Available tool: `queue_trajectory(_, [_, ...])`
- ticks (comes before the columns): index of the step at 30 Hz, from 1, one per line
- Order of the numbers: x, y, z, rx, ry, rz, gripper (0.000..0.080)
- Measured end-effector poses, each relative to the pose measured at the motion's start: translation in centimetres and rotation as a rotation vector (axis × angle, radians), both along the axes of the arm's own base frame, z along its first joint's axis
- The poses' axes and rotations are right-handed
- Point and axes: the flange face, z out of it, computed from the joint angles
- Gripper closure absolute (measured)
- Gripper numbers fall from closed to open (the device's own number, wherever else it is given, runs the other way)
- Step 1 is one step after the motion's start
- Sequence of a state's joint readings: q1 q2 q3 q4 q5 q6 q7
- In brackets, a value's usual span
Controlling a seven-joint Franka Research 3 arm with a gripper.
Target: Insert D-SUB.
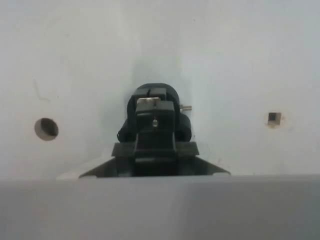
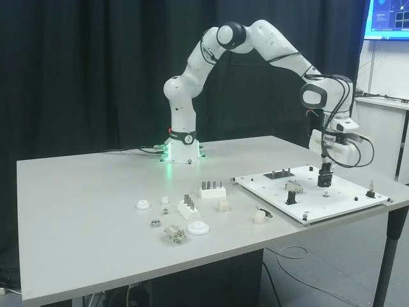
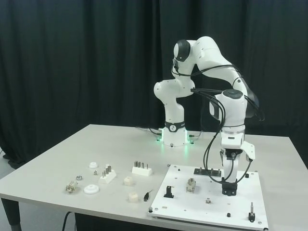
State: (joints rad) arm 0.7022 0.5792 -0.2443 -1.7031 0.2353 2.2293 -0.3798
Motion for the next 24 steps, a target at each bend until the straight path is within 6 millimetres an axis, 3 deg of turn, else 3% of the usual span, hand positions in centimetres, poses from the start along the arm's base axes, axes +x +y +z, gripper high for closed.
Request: queue_trajectory(24, [0.09, -0.14, -0.01, -0.002, -0.002, -0.016, 0.0649])
